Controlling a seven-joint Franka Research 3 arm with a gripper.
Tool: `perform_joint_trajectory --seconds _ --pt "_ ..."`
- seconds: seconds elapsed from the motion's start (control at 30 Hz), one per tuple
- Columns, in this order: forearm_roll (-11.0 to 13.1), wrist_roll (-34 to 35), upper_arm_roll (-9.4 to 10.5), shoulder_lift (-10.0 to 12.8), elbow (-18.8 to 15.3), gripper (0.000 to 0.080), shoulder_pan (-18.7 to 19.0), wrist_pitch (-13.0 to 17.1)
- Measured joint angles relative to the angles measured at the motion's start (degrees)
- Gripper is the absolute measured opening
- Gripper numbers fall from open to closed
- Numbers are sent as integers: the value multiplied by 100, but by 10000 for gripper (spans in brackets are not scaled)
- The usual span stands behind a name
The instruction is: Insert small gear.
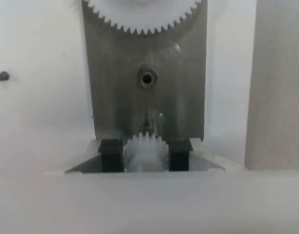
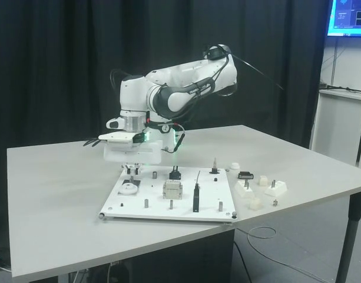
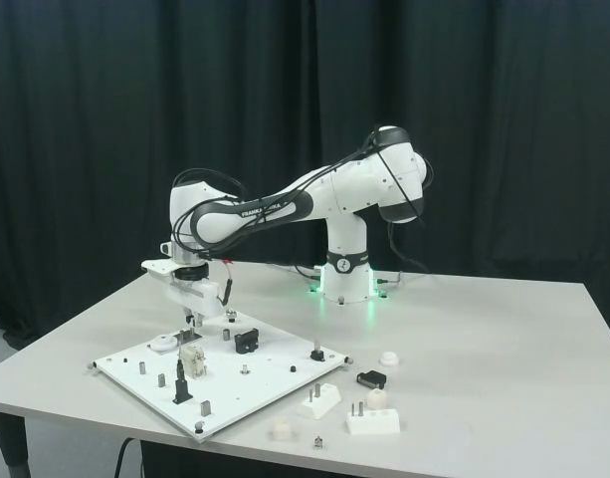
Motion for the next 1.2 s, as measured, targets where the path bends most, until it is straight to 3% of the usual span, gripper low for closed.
perform_joint_trajectory --seconds 1.2 --pt "132 0 14 4 2 195 -27 49"
